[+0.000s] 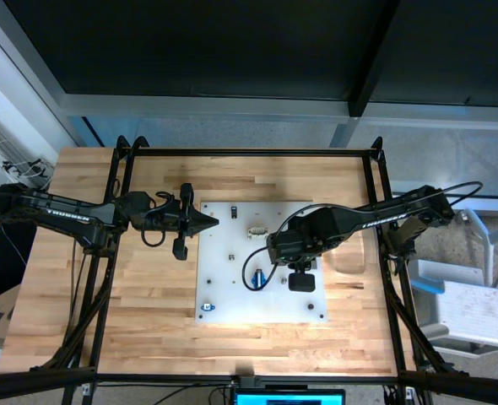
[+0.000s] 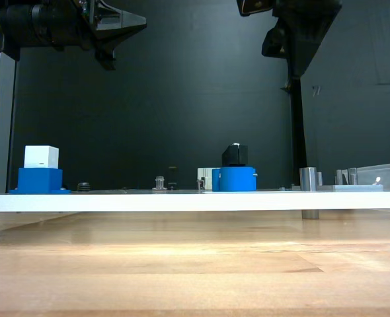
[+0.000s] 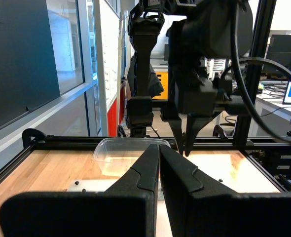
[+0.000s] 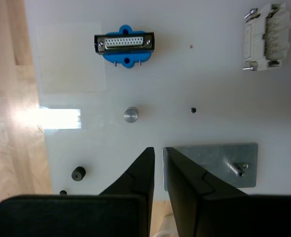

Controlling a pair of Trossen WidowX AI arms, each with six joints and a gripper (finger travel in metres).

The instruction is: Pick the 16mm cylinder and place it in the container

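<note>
Left hand [image 1: 210, 222] hung raised at the white board's [image 1: 219, 283] left edge, fingers pressed together, holding nothing. Right hand [image 4: 158, 149] hovered high over the board, fingers together too, empty. The 16mm cylinder [image 4: 131, 114] stood upright on the board, untouched. The container [image 3: 108, 157] sat on the wooden surface [image 1: 148, 321] just off the board's right edge.
</note>
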